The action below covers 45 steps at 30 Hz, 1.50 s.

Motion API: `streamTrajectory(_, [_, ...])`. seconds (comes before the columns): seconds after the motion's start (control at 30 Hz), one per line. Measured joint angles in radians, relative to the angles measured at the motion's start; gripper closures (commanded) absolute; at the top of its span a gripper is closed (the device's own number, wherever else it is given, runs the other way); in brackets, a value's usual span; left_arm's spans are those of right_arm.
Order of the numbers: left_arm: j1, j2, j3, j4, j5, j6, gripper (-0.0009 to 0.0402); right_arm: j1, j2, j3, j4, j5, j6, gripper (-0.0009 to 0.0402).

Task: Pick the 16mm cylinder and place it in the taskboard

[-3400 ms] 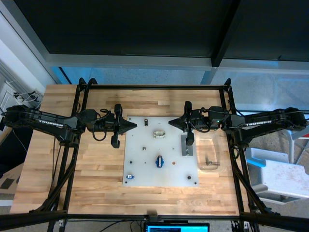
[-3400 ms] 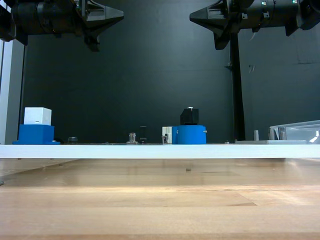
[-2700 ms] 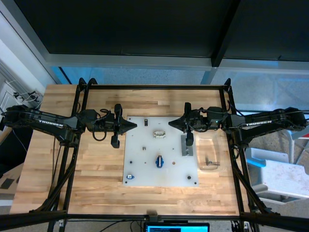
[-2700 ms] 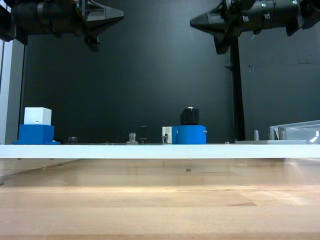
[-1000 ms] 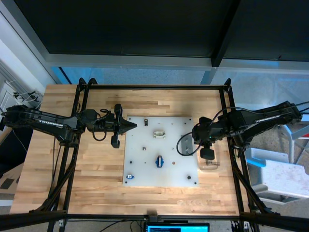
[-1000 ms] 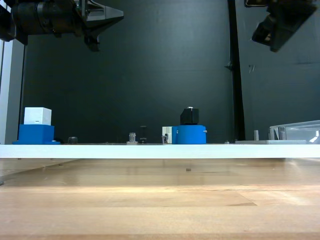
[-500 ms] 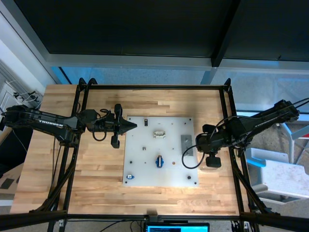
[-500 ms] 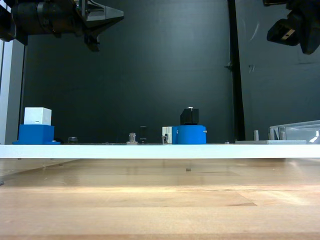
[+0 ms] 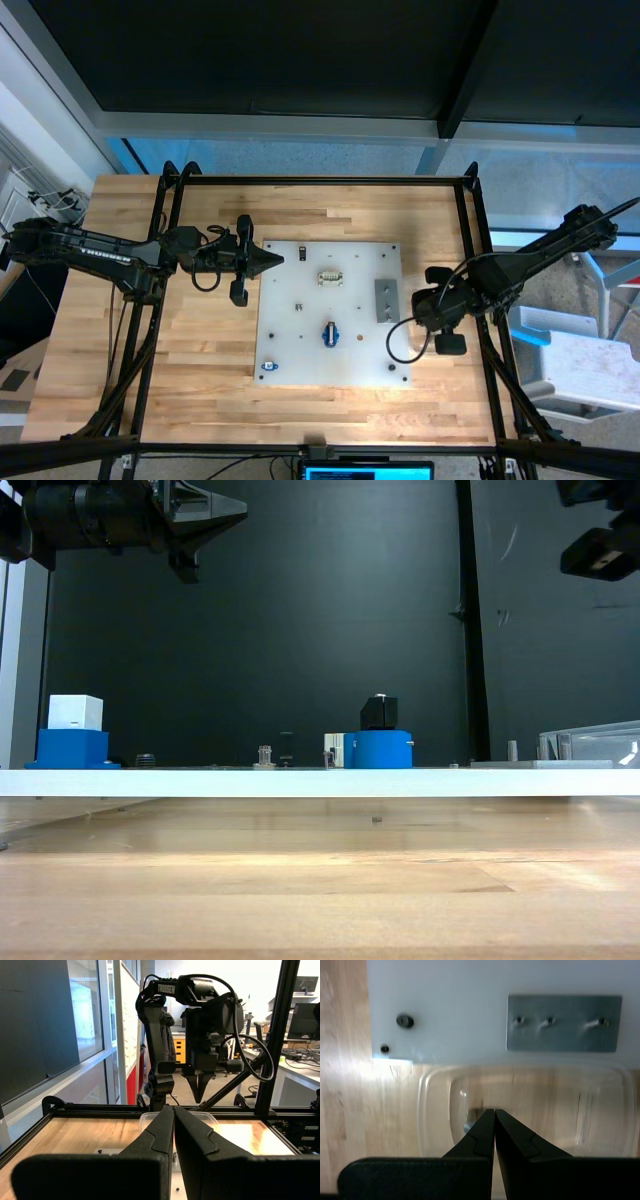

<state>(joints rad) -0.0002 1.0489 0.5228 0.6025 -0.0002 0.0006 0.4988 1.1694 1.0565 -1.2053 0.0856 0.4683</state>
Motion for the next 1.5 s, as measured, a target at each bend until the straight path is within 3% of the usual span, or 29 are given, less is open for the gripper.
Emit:
streamTrajectory(0.33, [0.000,0.000,0.000,0.000,0.000,0.000,0.0393,0.046,0.000,-0.052,-0.035,0.000,0.035,0.0380])
streamTrajectory(0.87, [0.000,0.000,0.000,0.000,0.000,0.000,0.0393,0.111,0.000,-0.130,0.011,0.000,0.123,0.0275])
streamTrajectory(1.2, [0.000,0.000,0.000,0.000,0.000,0.000,0.0393,0.127,0.000,-0.153,0.047,0.001,0.130,0.0216])
streamTrajectory(1.5, [0.000,0.000,0.000,0.000,0.000,0.000,0.0393,0.141,0.004,-0.172,0.067,0.027,0.130,0.0177])
